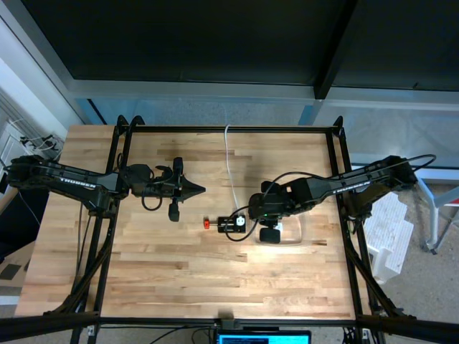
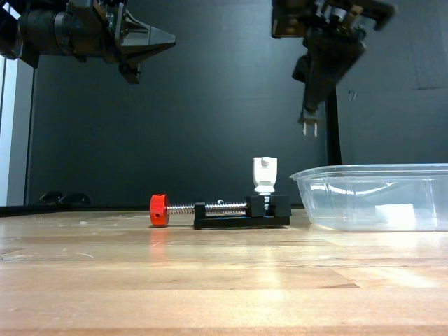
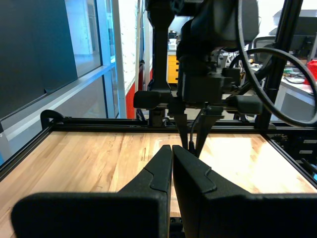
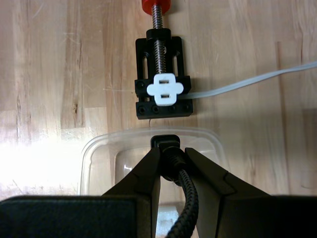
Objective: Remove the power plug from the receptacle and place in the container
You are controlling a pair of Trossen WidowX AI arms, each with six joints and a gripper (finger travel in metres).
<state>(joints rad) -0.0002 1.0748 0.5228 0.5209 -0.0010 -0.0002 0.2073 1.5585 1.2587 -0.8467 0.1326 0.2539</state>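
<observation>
Extraction is done: the right end effector [image 4: 171,154] is clamped on the power plug [image 2: 308,119], upper right in the low view, above the container [image 2: 364,187] rim and clear of the receptacle [image 2: 264,173]. The next move probably calls for shifting over the tray, lowering and releasing. The left end effector [image 1: 198,189] hangs closed and empty at centre-left of the high view.

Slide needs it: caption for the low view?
Right gripper holds the plug over the tray rim; left gripper hangs shut, high at left.

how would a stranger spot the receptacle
On the table, between the shut left pincer and the right pincer holding the power plug over the container, sits a red-knobbed black vise. The receptacle is clamped in it: the only white block, with two slots.
</observation>
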